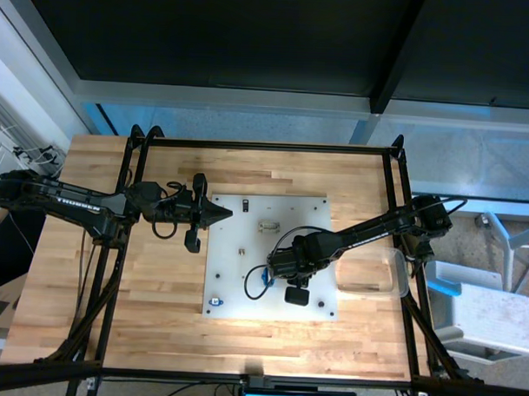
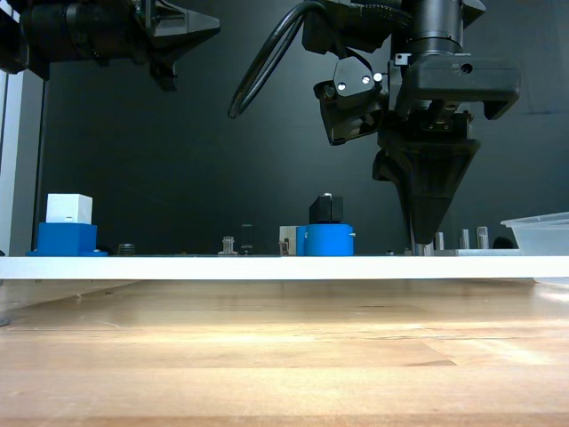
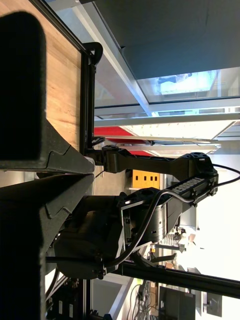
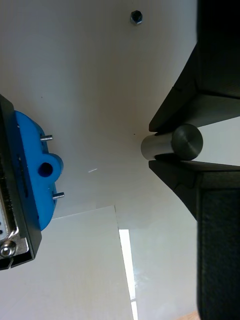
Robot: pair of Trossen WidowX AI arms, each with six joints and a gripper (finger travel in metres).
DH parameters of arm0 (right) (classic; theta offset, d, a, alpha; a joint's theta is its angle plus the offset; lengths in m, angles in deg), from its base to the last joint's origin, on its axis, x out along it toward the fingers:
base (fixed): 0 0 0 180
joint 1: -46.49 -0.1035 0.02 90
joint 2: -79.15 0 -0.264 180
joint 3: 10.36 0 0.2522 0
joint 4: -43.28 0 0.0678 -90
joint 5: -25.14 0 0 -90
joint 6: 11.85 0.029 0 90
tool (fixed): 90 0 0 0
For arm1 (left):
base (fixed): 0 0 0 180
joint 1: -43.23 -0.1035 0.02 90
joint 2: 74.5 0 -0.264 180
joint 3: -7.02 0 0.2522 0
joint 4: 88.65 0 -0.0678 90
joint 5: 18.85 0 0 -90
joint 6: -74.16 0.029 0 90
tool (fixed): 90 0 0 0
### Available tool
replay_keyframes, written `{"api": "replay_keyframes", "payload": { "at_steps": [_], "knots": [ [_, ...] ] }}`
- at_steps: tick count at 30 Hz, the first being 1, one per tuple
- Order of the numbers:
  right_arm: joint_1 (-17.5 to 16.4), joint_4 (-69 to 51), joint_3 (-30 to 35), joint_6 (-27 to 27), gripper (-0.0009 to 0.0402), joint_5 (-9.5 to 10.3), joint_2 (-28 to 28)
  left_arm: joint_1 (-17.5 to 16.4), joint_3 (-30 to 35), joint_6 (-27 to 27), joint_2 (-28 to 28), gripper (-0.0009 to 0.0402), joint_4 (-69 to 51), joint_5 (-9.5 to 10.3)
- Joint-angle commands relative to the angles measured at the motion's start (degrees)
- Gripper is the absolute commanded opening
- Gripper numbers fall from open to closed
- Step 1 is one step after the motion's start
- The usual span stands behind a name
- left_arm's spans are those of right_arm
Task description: Pick the 16mm cylinder and place it in the taskboard
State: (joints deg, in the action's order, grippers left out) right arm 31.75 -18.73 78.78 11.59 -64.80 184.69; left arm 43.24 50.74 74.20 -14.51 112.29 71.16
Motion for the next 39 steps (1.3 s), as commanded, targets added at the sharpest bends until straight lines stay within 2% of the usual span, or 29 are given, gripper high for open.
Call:
{"api": "replay_keyframes", "payload": {
  "at_steps": [1,18,39],
  "knots": [
    [-0.02,0.31,-0.02,0.07,0.0013,0.0,0.0,-0.02,0.0,0.02,0.0,0.0,0.0,-0.02],
    [-0.2,1.44,-0.46,0.09,0.0019,0.04,0.0,0.0,0.0,0.02,0.0,0.0,0.0,0.0],
    [-0.31,1.31,0.33,0.07,0.0139,0.04,-0.02,-0.02,0.0,0.02,0.0,0.0,0.0,-0.02]
  ]
}}
